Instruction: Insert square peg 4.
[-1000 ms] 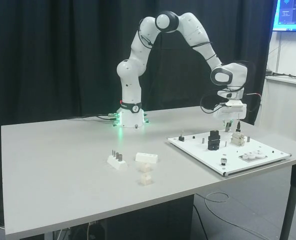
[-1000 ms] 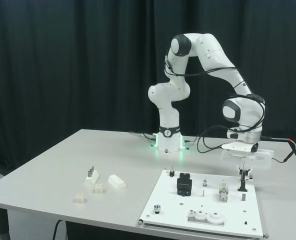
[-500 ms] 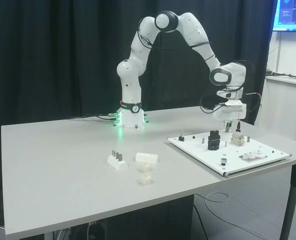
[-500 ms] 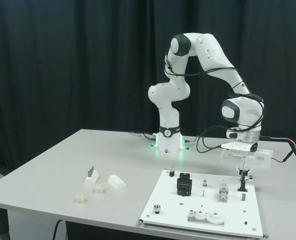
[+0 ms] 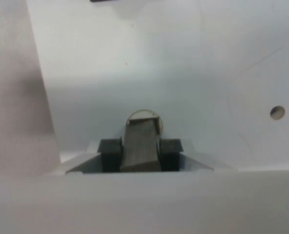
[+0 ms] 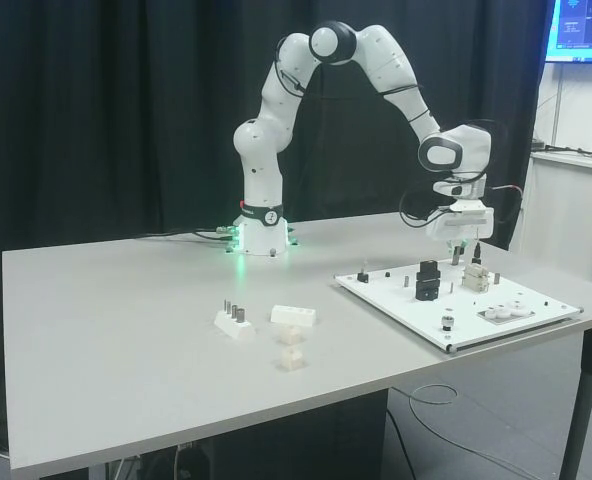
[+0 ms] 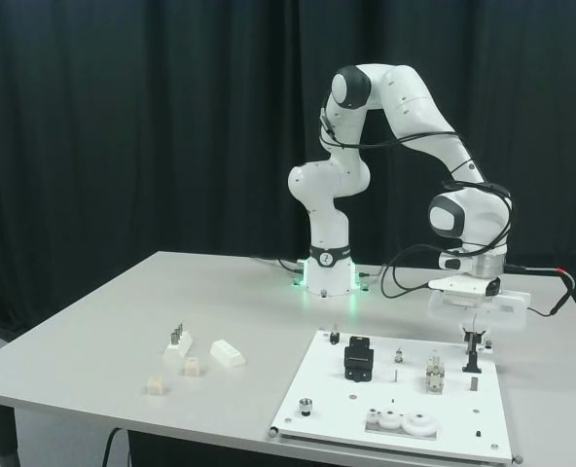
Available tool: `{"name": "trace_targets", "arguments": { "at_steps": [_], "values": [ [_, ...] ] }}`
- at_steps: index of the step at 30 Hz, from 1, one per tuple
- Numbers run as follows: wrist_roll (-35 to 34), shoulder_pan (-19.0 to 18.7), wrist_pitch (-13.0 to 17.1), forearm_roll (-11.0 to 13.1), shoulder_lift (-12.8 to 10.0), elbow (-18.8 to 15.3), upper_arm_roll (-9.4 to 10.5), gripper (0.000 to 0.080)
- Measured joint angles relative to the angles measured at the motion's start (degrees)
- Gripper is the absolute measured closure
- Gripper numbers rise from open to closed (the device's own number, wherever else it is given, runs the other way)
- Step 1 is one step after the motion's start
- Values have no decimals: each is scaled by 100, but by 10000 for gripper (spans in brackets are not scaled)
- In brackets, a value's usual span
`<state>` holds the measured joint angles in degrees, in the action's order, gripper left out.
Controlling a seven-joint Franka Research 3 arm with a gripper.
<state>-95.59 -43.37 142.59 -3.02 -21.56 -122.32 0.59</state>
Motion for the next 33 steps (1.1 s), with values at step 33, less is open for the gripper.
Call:
{"name": "trace_targets", "arguments": {
  "at_steps": [33],
  "values": [
    [-124, -136, -4, -238, 21, -33, 4, 646]
  ]
}}
